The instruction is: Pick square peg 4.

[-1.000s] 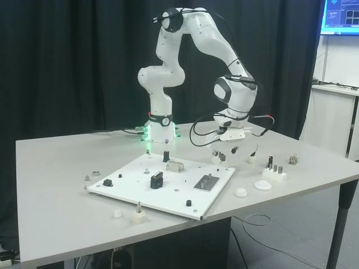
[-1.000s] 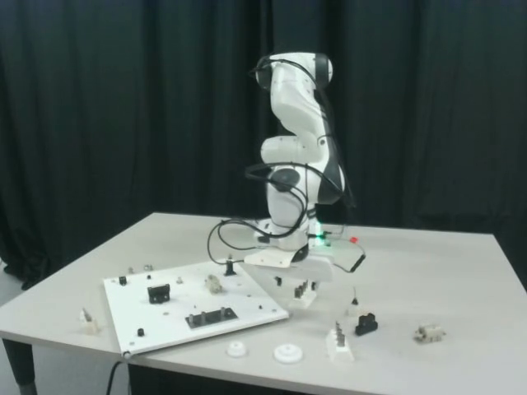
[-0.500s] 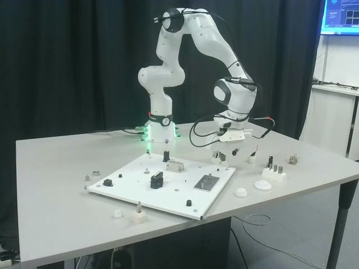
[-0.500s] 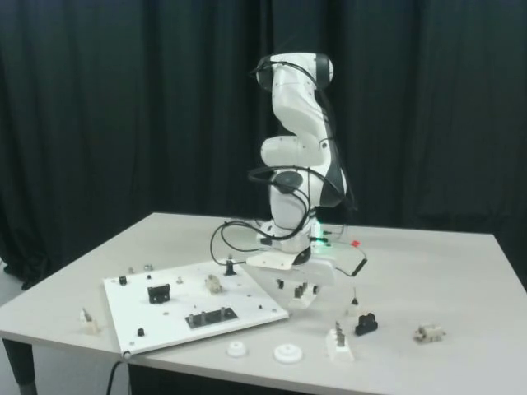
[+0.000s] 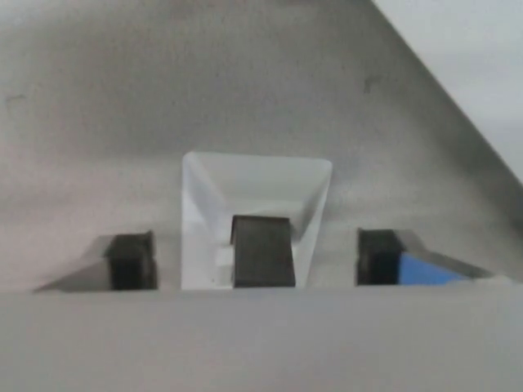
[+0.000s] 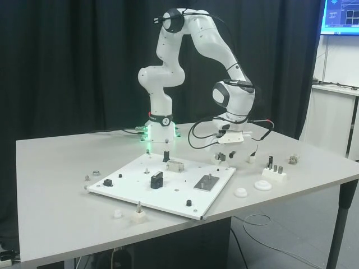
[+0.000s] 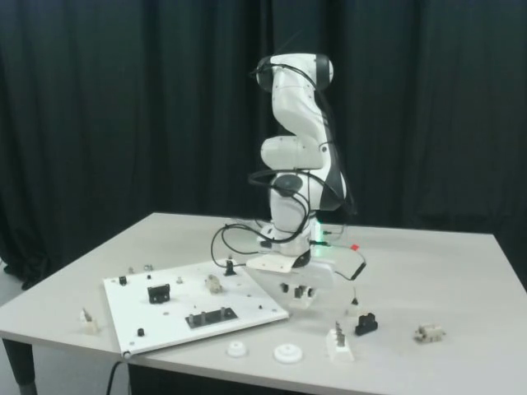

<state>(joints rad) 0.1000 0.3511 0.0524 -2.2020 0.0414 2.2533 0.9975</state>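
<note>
White arm (image 6: 185, 50) bolted at the far side of the grey bench (image 6: 50, 168), rising from a green-lit base, elbow folded high, forearm sloping down toward the bench's right part, wrist bent so the jaws (image 6: 223, 155) point straight down. Lowered close to the bench surface, just off the far right corner of the white board (image 6: 162, 188).

In the wrist view, jaws (image 5: 255, 260) spread wide: one black fingertip (image 5: 131, 260) on one side, the other on the opposite side, each apart from what stands between them. Between them, a white block holder (image 5: 255, 212) with square peg 4 (image 5: 262, 249) standing upright in it, dark and square-topped, roughly midway between the fingertips, not touched by either.

In the second room view, jaws (image 7: 298, 290) low over the same white holder (image 7: 301, 301), beside the board's near corner (image 7: 276, 309). Well apart on the bench: two white discs (image 7: 287, 353), a small white stand with pins (image 7: 338, 344), a black part (image 7: 366, 323).
</note>
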